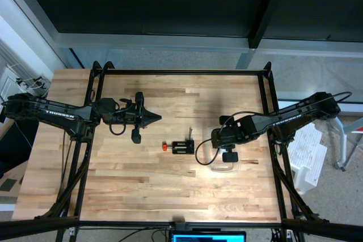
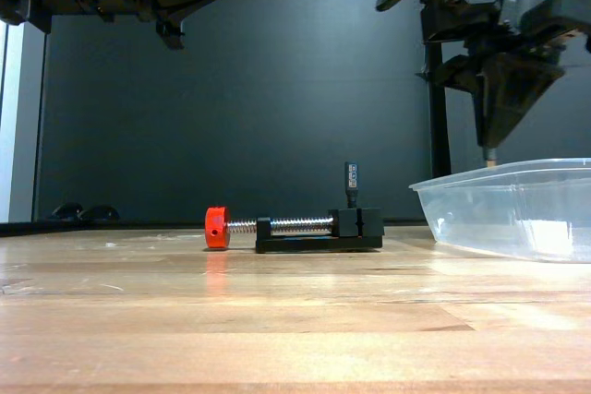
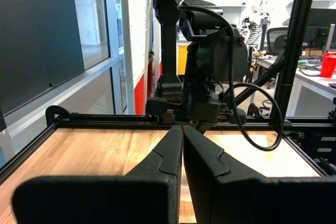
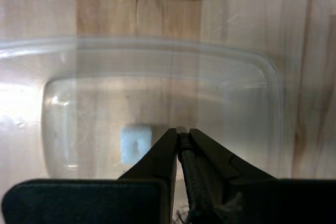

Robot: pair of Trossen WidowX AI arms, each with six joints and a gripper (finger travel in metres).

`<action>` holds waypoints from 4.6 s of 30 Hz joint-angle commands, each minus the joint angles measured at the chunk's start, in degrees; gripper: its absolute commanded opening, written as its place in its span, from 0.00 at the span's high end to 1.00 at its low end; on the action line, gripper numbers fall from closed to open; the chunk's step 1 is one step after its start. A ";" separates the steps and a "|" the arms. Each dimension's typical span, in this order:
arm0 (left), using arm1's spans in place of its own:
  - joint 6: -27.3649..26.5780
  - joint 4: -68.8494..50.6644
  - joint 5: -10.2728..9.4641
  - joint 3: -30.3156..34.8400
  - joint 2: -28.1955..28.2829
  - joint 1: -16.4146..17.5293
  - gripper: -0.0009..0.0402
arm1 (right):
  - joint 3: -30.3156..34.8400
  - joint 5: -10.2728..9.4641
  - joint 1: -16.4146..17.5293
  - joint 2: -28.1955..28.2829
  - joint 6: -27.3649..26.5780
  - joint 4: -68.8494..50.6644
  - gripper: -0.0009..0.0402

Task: Remove the USB-C connector from taskboard and place in the container

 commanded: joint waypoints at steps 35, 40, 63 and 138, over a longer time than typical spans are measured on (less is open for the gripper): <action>0.00 0.02 0.00 0.00 0.00 0.02 0.98 | 5.95 -1.49 -6.95 -7.02 -2.60 13.40 0.96; 0.00 0.02 0.00 0.00 0.02 0.02 0.98 | 4.33 -5.68 -9.75 -8.63 -5.27 21.09 0.96; 0.00 0.02 0.00 0.00 0.00 0.02 0.98 | -15.54 -14.88 -17.14 -13.79 -8.48 72.98 0.98; 0.00 0.00 0.00 0.00 0.02 0.02 0.98 | -20.41 -14.82 -17.51 -13.81 -7.85 81.55 0.98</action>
